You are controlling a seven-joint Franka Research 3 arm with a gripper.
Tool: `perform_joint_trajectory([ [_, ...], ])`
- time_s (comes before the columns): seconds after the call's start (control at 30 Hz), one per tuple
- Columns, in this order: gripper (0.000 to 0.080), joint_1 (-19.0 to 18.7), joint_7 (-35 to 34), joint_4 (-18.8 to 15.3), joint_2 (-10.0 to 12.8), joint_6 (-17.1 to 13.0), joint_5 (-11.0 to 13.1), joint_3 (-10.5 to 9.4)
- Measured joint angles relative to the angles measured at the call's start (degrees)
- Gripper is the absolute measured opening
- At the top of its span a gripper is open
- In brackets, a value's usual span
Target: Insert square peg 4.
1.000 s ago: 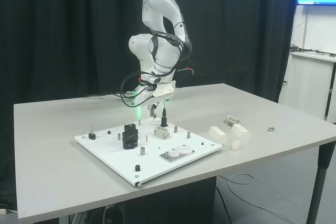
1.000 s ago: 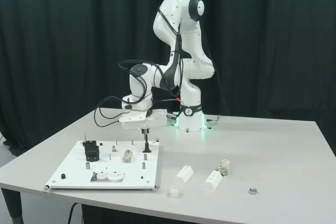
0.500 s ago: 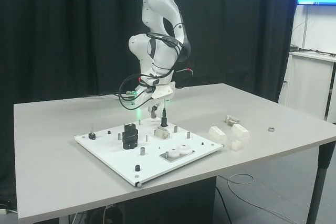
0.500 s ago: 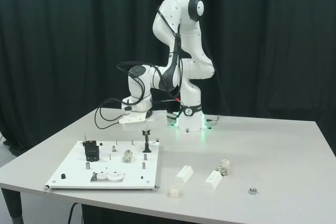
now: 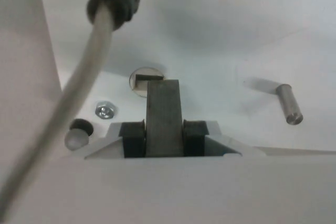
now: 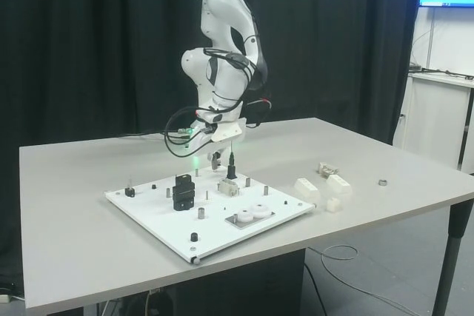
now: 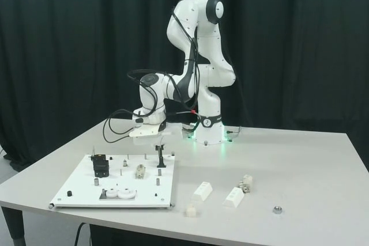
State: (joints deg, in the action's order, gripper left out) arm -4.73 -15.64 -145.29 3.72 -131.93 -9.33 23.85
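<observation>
From the wrist, the gripper (image 5: 164, 136) has its two black pads (image 5: 133, 139) closed on the square peg (image 5: 163, 116), whose free end hangs just over a round socket (image 5: 146, 80) in the white board (image 5: 220, 40) — a loose pin (image 5: 290, 104) lies well apart.

First room view: the peg (image 6: 230, 162) stands upright above the board's (image 6: 148, 209) far edge.

Second room view shows the same, gripper (image 7: 159, 146) low over the board (image 7: 75, 191).

The peg looks stiff, light and smooth-sided — best held on opposite flat faces near the upper end.
</observation>
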Motion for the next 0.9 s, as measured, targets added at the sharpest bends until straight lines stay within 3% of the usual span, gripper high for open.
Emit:
perform_joint_trajectory([
  [0.9, 0.0150, -0.59, 0.55, -0.15, 1.38, 0.54, 1.92, -0.09],
])
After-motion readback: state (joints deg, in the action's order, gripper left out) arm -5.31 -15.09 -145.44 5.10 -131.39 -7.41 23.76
